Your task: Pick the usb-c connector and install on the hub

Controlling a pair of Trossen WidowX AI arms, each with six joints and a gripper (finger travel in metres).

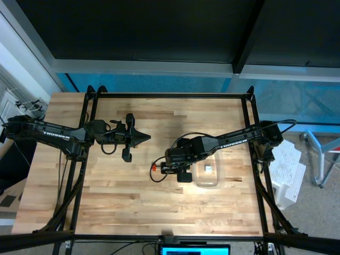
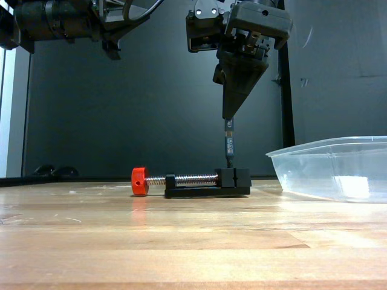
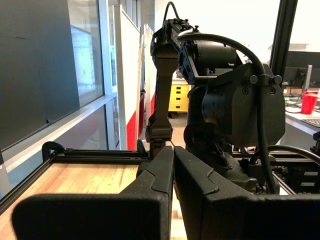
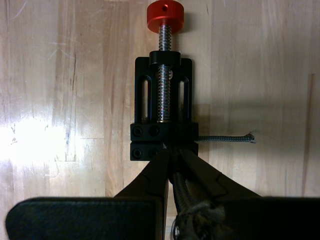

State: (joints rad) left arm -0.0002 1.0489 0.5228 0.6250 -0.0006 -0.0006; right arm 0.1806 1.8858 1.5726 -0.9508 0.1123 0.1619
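While R gripper [image 2: 228, 116] pinches usb-c connector [image 2: 229, 144] upright at vise [image 2: 205, 184], tub [image 2: 314, 172] nearby, L gripper [image 1: 146, 138] hangs apart w/ jaws together.

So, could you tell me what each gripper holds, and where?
Right gripper pinches the usb-c connector by its upper end, upright, tip at the black clamp; left gripper, raised at left, holds nothing.

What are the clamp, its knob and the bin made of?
Clamp body: matte black, likely anodized metal; screw bare steel-looking thread. Knob: matte red, metal or plastic unclear. Bin: see-through glossy plastic. Right gripper holds usb-c connector upright over clamp; left gripper hovers left, shut.
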